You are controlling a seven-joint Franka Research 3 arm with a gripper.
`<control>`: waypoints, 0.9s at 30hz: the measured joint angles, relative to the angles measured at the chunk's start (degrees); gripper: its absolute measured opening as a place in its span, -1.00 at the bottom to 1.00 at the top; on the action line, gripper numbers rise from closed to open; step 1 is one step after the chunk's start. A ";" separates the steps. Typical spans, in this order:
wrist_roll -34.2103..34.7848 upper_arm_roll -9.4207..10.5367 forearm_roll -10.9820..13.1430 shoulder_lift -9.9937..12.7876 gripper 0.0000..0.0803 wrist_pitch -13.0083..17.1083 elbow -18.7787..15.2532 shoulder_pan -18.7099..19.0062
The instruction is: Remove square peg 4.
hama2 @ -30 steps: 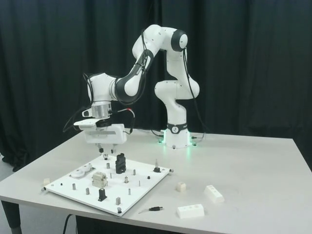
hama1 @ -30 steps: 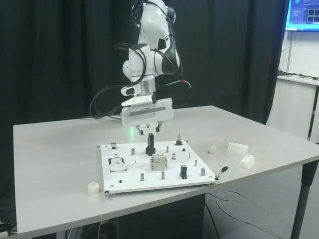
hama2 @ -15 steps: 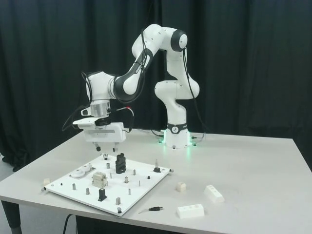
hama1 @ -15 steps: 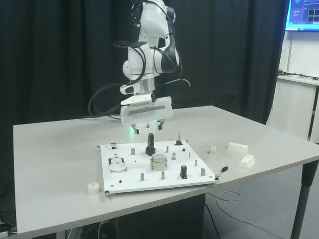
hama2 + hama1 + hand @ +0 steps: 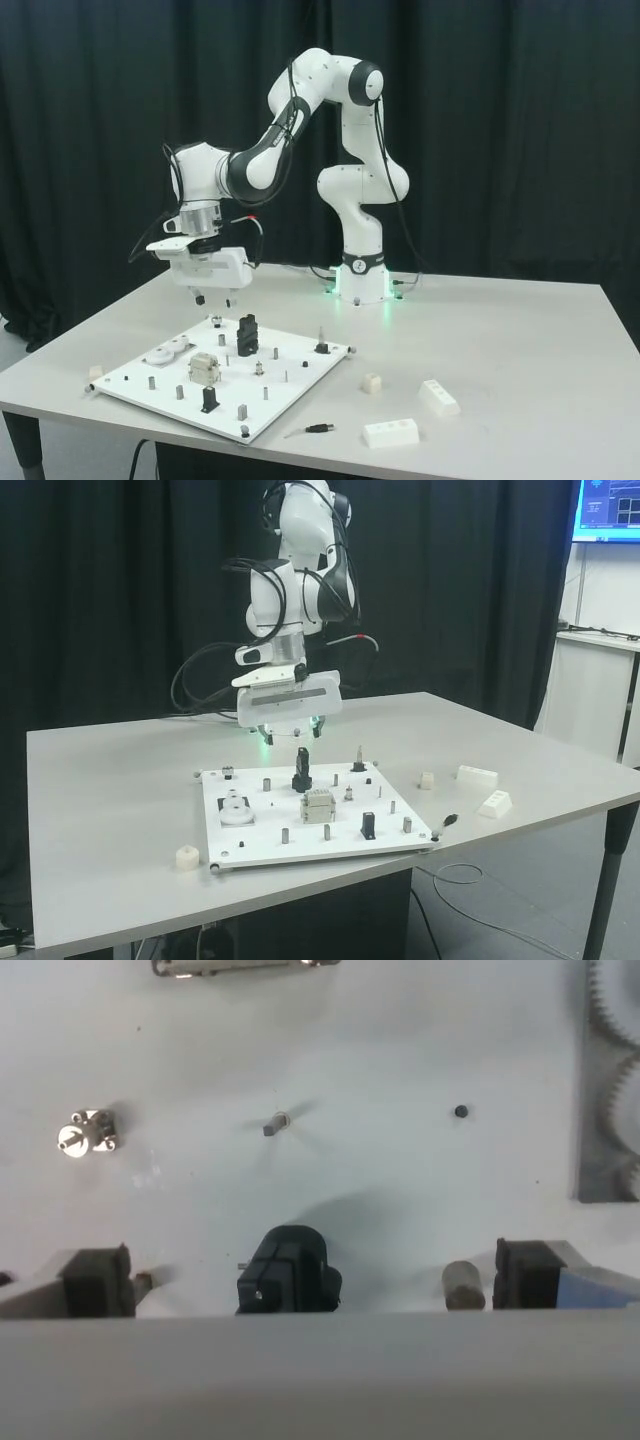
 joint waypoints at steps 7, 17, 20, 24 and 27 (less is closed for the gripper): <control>0.89 -0.67 -0.02 -0.07 0.99 -1.96 1.01 0.00; 2.96 -1.56 -0.02 -0.28 0.99 -4.74 2.10 0.00; 3.28 -1.62 0.06 -0.41 0.99 -5.02 2.10 0.00; 3.27 -1.54 0.54 -0.51 0.99 -5.11 2.21 0.17; 3.28 -1.37 1.47 -0.51 0.99 -5.11 2.77 0.60</control>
